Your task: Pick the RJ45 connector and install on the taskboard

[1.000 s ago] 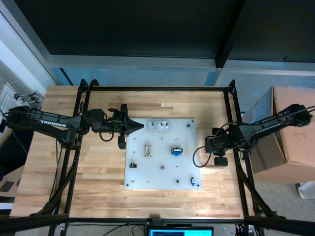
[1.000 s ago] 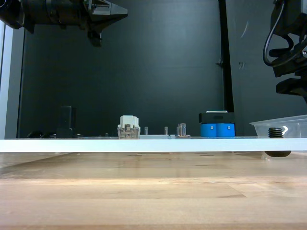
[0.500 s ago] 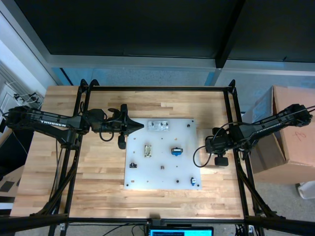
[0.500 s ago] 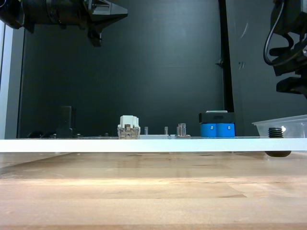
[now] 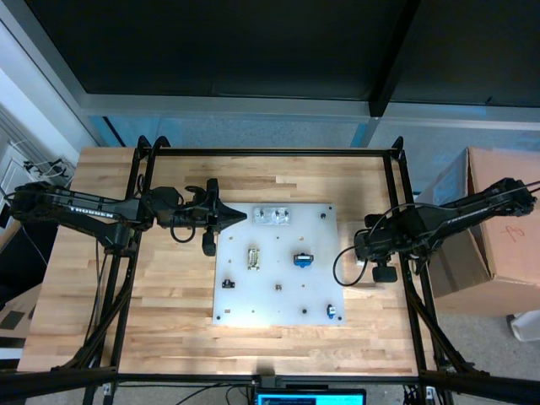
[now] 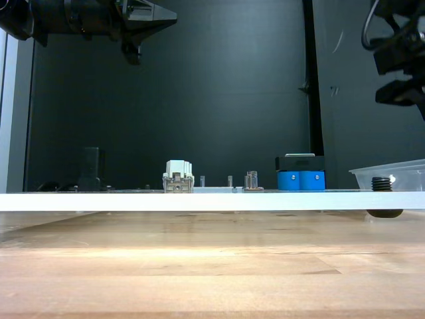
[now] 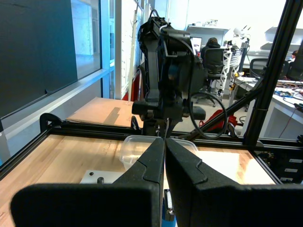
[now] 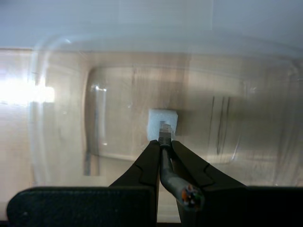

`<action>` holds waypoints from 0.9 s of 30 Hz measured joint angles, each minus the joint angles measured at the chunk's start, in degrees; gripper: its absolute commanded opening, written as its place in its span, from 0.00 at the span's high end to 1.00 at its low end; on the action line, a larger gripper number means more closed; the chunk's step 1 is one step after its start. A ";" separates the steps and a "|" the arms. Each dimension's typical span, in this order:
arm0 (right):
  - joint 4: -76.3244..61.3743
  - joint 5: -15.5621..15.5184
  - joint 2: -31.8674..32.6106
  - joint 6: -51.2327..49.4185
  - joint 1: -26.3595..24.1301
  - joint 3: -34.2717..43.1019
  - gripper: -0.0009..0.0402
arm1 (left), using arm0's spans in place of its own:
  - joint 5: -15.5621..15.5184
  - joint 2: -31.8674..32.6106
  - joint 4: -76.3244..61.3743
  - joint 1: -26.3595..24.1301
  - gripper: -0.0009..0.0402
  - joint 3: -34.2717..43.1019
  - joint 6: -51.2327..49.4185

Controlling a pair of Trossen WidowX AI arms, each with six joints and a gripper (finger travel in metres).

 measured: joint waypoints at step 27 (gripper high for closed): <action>0.24 -2.01 25.18 13.53 11.17 23.80 0.98 | 0.00 0.00 0.00 0.00 0.98 -0.02 0.00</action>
